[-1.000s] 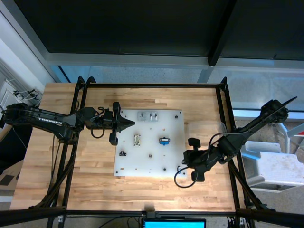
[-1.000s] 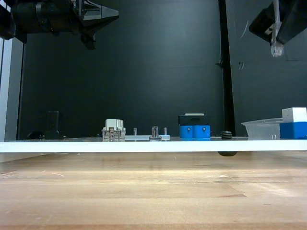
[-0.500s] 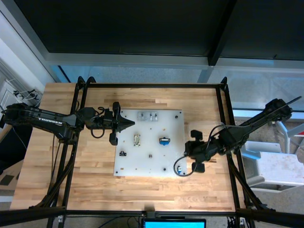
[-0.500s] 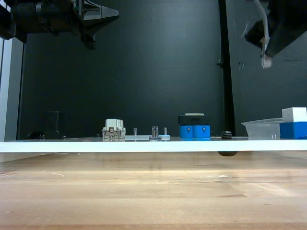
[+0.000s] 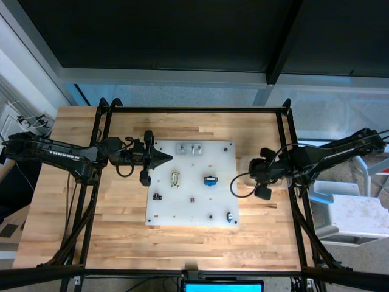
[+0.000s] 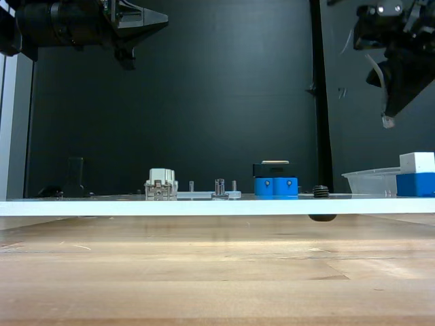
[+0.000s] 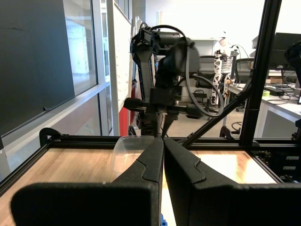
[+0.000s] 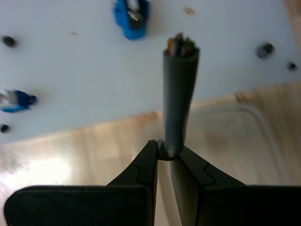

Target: Remove the rj45 connector and place it in the container

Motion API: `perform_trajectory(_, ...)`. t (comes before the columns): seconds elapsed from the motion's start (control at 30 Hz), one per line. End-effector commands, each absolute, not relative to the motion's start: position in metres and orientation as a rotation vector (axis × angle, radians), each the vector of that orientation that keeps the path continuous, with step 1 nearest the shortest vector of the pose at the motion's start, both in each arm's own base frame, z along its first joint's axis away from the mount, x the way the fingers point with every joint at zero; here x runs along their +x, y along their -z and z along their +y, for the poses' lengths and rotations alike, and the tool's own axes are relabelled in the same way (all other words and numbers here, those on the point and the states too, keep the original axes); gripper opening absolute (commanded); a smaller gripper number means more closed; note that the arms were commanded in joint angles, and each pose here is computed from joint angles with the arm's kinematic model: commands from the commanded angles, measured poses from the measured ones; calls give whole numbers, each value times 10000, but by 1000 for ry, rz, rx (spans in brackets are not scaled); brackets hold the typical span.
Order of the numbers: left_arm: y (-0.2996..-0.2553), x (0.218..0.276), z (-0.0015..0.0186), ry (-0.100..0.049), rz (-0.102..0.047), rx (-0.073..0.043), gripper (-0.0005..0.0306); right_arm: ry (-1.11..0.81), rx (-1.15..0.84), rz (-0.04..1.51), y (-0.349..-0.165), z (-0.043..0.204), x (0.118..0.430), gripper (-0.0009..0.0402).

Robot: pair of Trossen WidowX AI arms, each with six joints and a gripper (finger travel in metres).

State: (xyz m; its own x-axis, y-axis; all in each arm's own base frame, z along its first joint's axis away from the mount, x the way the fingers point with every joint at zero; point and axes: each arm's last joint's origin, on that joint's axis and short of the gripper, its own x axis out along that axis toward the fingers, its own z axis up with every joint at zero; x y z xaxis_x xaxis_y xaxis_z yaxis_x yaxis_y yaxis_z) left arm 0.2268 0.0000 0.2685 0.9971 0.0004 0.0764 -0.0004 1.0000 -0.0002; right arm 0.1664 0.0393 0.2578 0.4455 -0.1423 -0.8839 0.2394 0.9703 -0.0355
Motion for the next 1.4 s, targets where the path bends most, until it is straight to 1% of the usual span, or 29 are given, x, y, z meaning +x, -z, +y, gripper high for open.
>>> perform_trajectory(0.03, -2686, 2269, 1, -1, -76, 0, 0, 275, 114, 1103, -2534, 303, 1556, 0)
perform_trajectory(0.27, -2686, 2268, 1, -1, -77, 0, 0, 339, 138, 1149, -2445, 177, 1353, 0)
perform_trajectory(0.47, -2686, 2268, 0, 0, -77, 0, 0, 384, 143, 1204, -2408, 104, 1216, 0)
perform_trajectory(0.63, -2686, 2268, 1, -1, -77, 0, 0, 392, 133, 1239, -2400, 95, 1173, 0)
perform_trajectory(0.83, -2686, 2268, 0, 0, -77, 0, 0, 394, 128, 1243, -2399, 94, 1171, 5)
perform_trajectory(1.0, -2686, 2268, 0, 0, -77, 0, 0, 396, 126, 1248, -2396, 93, 1166, 36)
perform_trajectory(1.4, -2686, 2269, 1, -1, -76, 0, 0, 401, 121, 1253, -2396, 91, 1159, 144)
